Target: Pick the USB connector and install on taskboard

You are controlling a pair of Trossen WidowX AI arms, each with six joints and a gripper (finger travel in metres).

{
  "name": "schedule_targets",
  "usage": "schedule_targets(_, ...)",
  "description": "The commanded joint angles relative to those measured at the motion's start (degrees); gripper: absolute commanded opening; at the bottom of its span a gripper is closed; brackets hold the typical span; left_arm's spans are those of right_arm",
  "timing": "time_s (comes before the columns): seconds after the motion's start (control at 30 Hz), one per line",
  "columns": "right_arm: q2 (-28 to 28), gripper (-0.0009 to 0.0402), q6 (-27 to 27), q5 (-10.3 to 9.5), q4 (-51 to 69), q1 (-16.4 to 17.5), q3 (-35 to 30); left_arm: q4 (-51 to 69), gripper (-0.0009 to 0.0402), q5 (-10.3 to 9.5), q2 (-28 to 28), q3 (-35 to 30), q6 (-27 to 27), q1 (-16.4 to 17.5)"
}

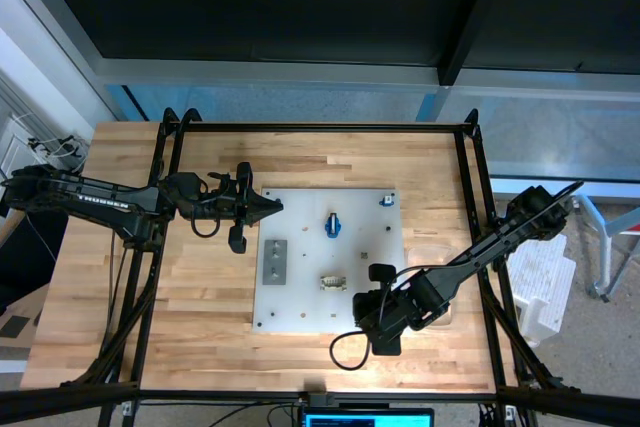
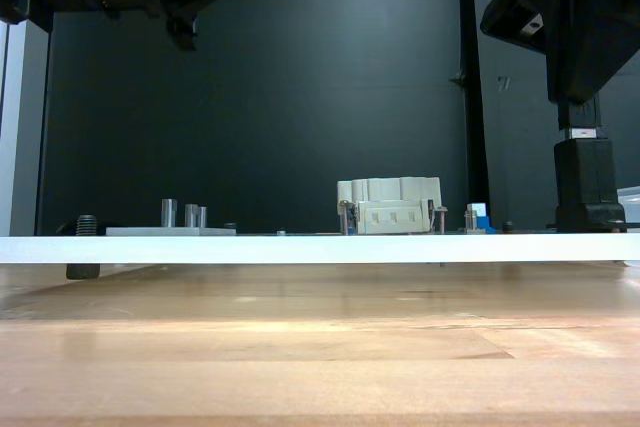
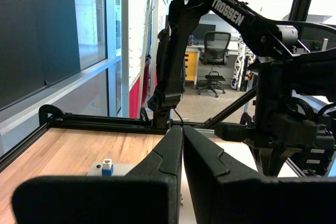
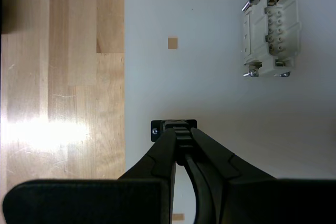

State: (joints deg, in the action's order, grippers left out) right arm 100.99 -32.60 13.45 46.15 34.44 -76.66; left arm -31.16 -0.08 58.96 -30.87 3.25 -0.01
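Note:
The white taskboard (image 1: 300,237) lies in the middle of the wooden table. My right gripper (image 1: 383,319) points straight down over the board's near right corner. It is shut on the black USB connector (image 4: 183,141). The connector's lower end sits at the small black socket (image 4: 160,128), close to the board's edge. In the low view the connector (image 2: 585,182) stands upright on the board (image 2: 300,247) under the right gripper (image 2: 582,117). My left gripper (image 1: 272,207) hovers high over the board's left edge, shut and holding nothing (image 3: 182,135).
On the board are a grey metal block (image 1: 274,260), a blue knob (image 1: 333,224), a beige multi-pin connector (image 4: 270,30) and a small blue-and-white piece (image 1: 384,199). A clear plastic tray (image 1: 432,257) lies right of the board. Black frame rails (image 1: 470,197) border the table.

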Motion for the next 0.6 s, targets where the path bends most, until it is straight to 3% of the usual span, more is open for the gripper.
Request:
schedule_targets(0.03, 0.4, 0.0000, 0.1, -1.14, -1.1, 0.0, 1.4, 0.0, 0.0000, 0.02, 0.0, 0.0, 0.0, 0.0)
schedule_targets(0.6, 0.3, 0.0000, -0.2, -1.53, -2.3, 0.2, 2.3, 0.0, 0.0000, 0.02, 0.0, 0.0, 0.0, 0.0)
